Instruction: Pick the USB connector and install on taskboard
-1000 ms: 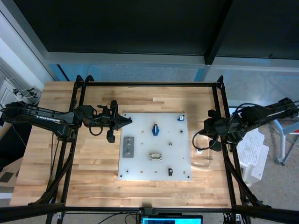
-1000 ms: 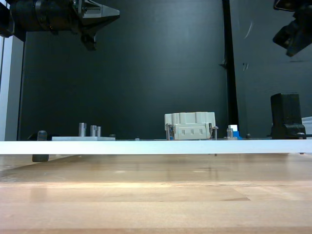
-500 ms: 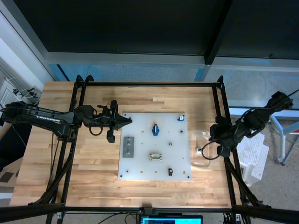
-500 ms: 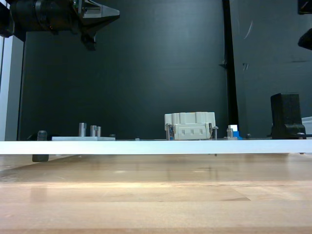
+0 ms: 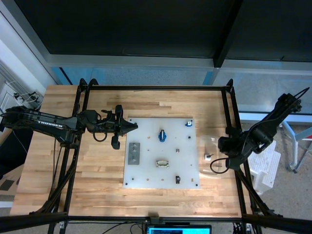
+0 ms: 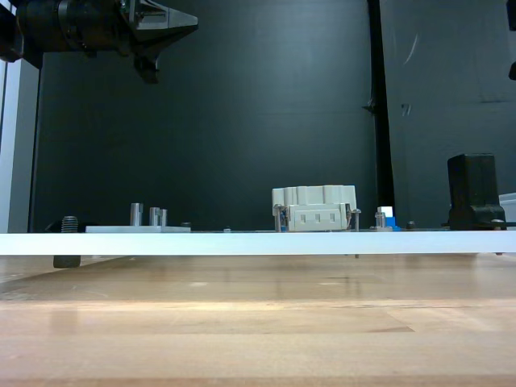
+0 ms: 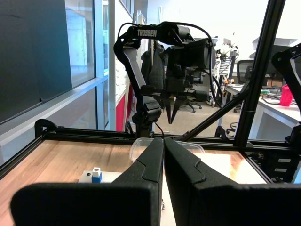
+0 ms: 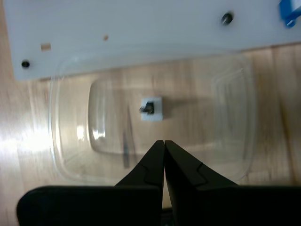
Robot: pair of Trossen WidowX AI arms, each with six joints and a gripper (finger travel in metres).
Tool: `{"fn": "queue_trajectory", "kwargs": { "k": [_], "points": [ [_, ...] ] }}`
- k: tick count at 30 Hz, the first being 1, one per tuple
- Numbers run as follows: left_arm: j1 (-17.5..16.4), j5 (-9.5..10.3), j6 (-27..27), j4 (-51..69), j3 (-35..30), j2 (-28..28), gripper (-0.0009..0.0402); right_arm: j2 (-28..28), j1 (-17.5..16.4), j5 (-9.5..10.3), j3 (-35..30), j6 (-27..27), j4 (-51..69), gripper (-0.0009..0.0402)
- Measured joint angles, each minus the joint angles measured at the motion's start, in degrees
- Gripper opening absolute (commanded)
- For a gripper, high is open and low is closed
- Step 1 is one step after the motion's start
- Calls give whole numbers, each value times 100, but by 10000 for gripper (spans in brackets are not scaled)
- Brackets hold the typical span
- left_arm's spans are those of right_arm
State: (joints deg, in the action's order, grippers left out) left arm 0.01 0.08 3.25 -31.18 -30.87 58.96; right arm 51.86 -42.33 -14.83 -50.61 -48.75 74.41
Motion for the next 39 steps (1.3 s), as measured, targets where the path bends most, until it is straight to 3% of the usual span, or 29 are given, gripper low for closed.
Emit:
{"fn": "queue_trajectory", "kwargs": {
  "k": [6,13,24,28,39],
  "points": [
    [0,0,0,0,0,-2,0,146,-4,144,251,-52,-256,68],
    [0,0,-2,0,0,-2,0,326,0,111,535,-63,-704,115],
    [0,0,-2,0,0,-2,0,800,188,66,739,-175,-1172,122],
    [0,0,-2,0,0,-2,0,935,315,-59,743,-151,-1261,122],
    [0,0,-2,0,0,-2,0,964,568,-57,1161,114,-1856,122]
  ]
}}
